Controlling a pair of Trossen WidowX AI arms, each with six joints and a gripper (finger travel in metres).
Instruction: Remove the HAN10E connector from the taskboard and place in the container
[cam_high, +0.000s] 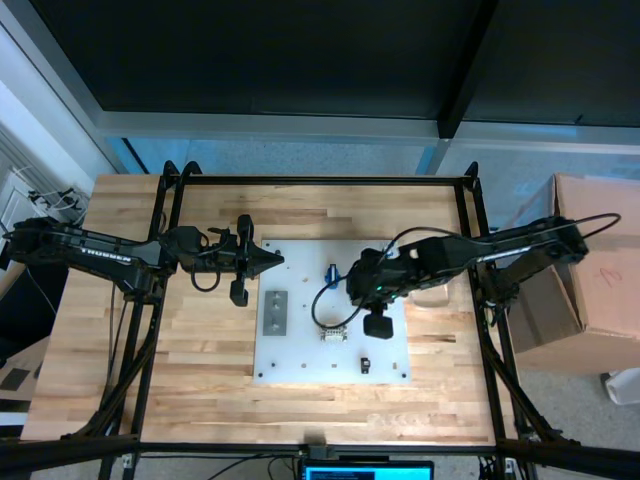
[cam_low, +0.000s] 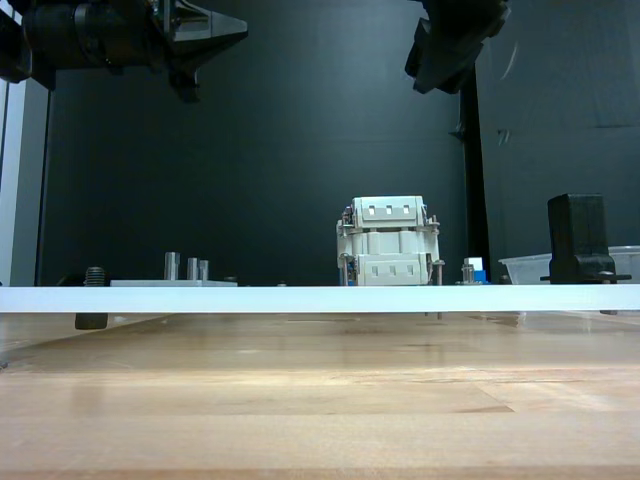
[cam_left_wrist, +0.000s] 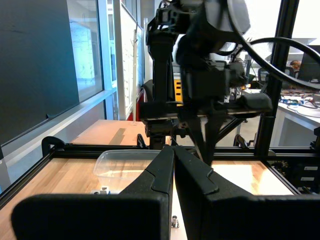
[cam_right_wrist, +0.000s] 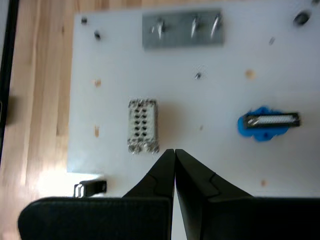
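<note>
HAN10E connector (cam_high: 334, 334) stands upright in its seat on the white taskboard (cam_high: 300, 360), near the board's near edge, with neither gripper touching it. In the right wrist view its pin face points up at the camera.

A clear plastic container (cam_high: 437, 296) sits on the table just beside the board's right edge, partly under the right arm. The wooden tabletop shows through its walls.

White lettering on the left arm (cam_high: 100, 255) reads TROSSEN. A cardboard box (cam_high: 600, 270) with a red mark stands off the table to the right.

The left gripper (cam_left_wrist: 174, 150) hangs above the board's far left corner, pointing right, its fingers pressed together on nothing. The right gripper (cam_right_wrist: 174, 151) hangs high over the board, pointing down just beside the connector, its fingers also together and empty.

Also on the board are a grey metal plate (cam_high: 274, 312) with upright pegs left of the connector, a blue connector (cam_high: 332, 272) beyond it, and a small black block (cam_high: 366, 364) near the front edge. A cable (cam_high: 325, 300) loops from the right arm above the board.
</note>
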